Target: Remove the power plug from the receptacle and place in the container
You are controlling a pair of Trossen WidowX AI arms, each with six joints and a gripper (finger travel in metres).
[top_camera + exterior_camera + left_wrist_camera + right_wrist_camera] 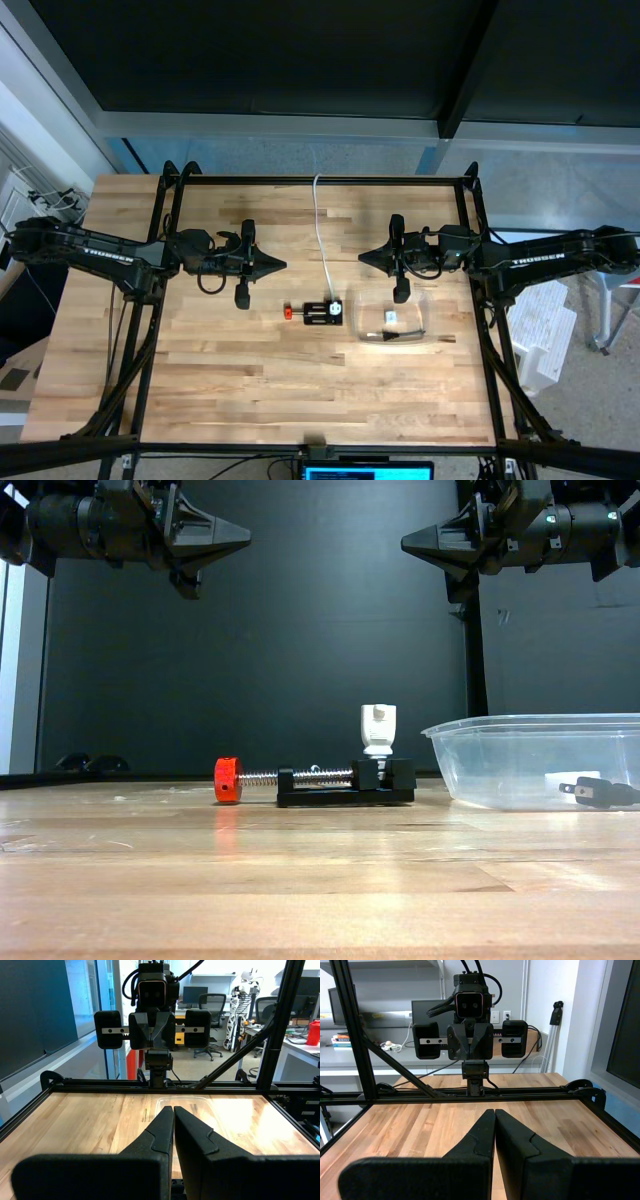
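Over the table (pixel 200 380), L gripper (pixel 280 265) & R gripper (pixel 364 258) hang high, jaws pressed together, w/ clear tray (pixel 500 765) beside the clamp (pixel 345 780) holding the white socket (pixel 378 727), black plug (pixel 592 792) lying inside the tray.

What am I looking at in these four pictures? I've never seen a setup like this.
Two robot arms stand at the table's sides, each ending in a pincer. The left gripper and right gripper hang above the wooden table, shut and holding nothing. One picture looks down from above and one looks level along the table top. The other two come from cameras on the arms, each facing the other arm. On the table, a black clamp with a red knob holds the white receptacle on its cord. Beside it, the clear container holds the black power plug.
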